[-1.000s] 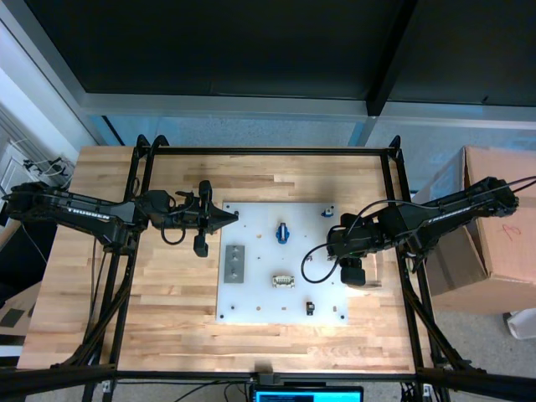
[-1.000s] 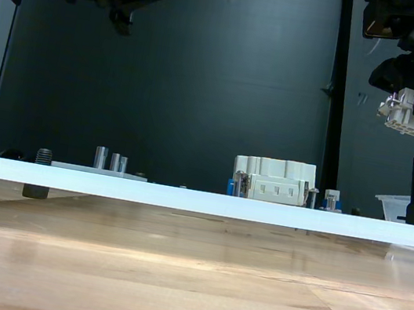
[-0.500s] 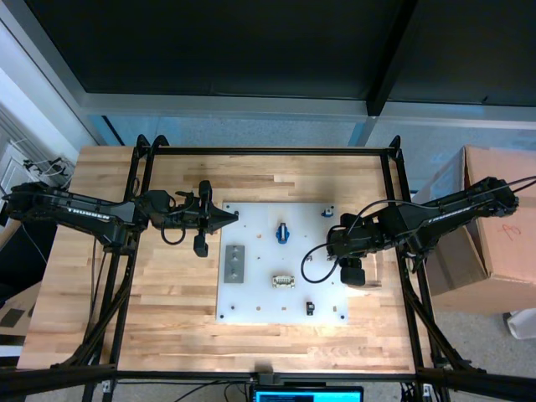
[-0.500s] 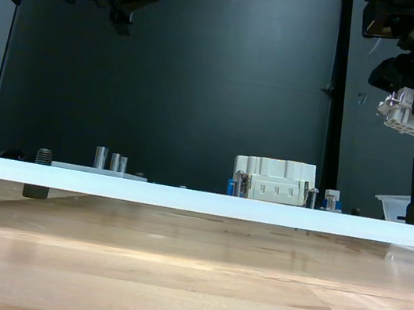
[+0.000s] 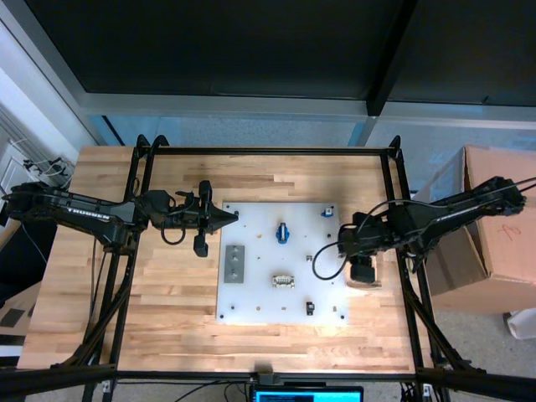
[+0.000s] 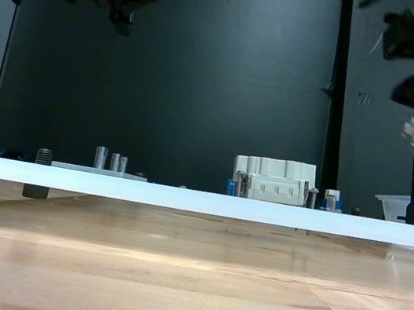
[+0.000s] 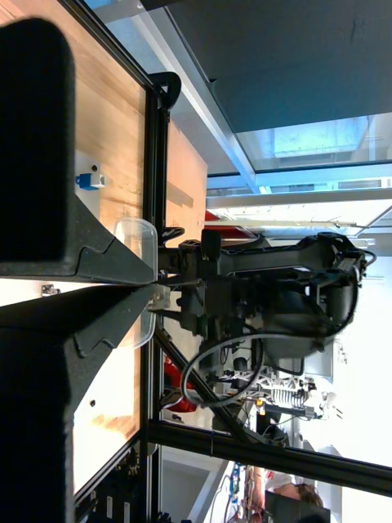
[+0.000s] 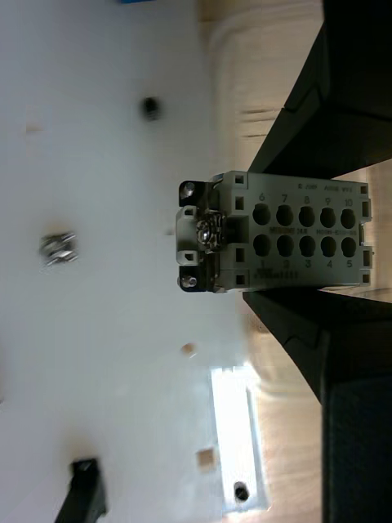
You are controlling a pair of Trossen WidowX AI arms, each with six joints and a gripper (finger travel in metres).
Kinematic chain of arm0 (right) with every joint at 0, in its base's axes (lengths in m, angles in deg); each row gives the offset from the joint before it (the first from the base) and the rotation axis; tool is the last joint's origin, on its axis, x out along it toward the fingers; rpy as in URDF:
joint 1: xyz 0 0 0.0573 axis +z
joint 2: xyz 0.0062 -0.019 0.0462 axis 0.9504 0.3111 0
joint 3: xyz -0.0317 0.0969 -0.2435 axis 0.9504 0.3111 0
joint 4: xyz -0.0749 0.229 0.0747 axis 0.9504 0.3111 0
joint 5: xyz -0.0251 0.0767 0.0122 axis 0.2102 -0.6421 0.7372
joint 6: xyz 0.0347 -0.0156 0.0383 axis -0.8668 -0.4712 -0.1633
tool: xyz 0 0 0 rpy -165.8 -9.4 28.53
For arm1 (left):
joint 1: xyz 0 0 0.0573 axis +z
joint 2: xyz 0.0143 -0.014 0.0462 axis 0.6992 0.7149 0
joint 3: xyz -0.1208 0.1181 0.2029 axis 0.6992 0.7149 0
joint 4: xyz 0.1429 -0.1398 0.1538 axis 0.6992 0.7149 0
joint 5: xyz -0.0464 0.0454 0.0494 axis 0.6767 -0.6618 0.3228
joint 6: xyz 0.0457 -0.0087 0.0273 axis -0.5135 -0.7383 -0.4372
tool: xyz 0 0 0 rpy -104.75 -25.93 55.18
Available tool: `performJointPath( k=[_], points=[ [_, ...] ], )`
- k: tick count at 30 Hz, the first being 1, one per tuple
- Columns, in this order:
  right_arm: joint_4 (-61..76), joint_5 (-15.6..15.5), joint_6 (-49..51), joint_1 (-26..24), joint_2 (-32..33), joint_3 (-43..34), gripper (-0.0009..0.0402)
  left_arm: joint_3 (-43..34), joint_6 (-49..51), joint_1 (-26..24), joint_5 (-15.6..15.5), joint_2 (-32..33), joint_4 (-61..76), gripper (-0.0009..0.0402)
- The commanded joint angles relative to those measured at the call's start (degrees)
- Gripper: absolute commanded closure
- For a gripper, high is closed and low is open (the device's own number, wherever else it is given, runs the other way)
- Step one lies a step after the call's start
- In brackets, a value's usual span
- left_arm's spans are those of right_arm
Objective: Remove the HAN10E connector from the taskboard and place in the container
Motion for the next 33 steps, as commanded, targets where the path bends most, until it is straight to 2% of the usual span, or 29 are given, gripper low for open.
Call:
performJointPath(
  k=[1, 8, 24, 33],
  points=[
    [0.13, -0.04, -3.02, 0.0, -4.15, 4.24, 0.0391, 0.0, 0.0, 0.02, 0.02, 0.0, -0.02, 0.0393],
    [0.26, -0.17, -8.85, 0.0, -9.11, 10.56, 0.0391, 0.0, 0.0, 0.02, 0.02, 0.0, -0.02, 0.0393],
    [-6.1, -0.5, -13.66, 0.0, -9.11, 20.92, 0.0391, 0.0, 0.0, 0.0, 0.02, 0.0, -0.02, 0.0393],
    [-6.69, -0.5, -13.64, 0.0, -9.11, 21.99, 0.0391, 0.0, 0.0, 0.02, 0.02, 0.0, -0.02, 0.0393]
  ],
)
